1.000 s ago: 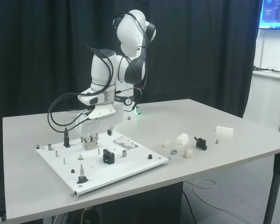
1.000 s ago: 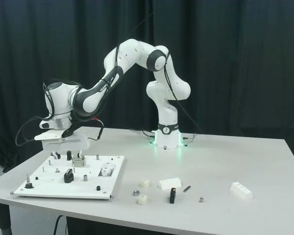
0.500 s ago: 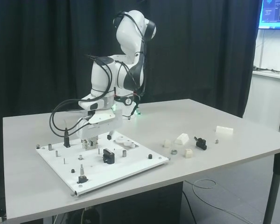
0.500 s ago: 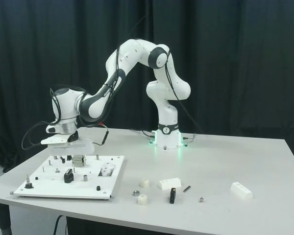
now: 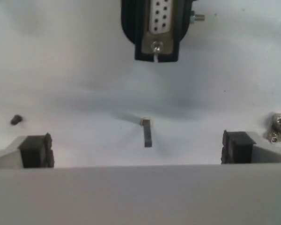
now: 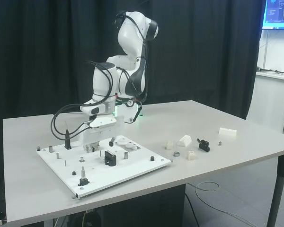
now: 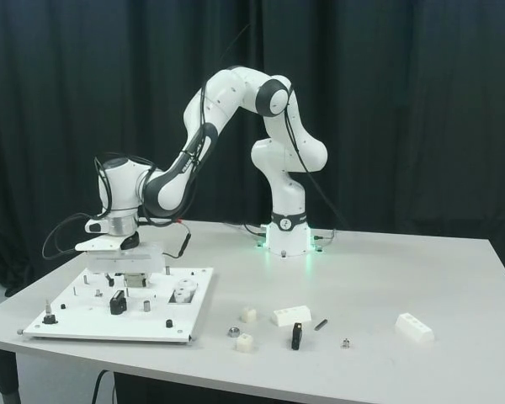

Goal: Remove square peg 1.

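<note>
the board [image 6: 132, 168] lies on the table [image 6: 217, 151], in the lower left of the first room view. the arm [image 6: 125, 71] reaches down over the back part of the board. a plug [image 6: 110, 158] stands on the board, nearer the front than the arm's end. small blocks [image 6: 183, 141] lie on the table to the right of the board. in the wrist view, a thin peg [image 5: 147, 132] stands between the two fingers [image 5: 35, 151], and a plug sits above it in the frame.
</note>
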Controlling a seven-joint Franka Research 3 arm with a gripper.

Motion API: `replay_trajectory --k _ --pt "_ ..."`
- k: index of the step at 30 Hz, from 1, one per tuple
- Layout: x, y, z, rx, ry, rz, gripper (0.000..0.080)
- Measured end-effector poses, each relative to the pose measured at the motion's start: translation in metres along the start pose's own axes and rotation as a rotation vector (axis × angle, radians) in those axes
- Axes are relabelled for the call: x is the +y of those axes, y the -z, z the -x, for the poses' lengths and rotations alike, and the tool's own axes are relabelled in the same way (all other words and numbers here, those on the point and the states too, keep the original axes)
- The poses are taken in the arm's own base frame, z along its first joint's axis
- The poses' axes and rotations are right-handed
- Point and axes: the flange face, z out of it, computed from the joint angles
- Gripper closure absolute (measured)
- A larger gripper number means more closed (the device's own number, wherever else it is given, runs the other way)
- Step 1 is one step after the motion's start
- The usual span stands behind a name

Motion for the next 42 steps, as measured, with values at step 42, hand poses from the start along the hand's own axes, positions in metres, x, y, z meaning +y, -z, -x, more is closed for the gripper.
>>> replay_trajectory --k 42 --pt "0.004 -0.024 0.005 0.054 -0.026 -0.016 0.0132"
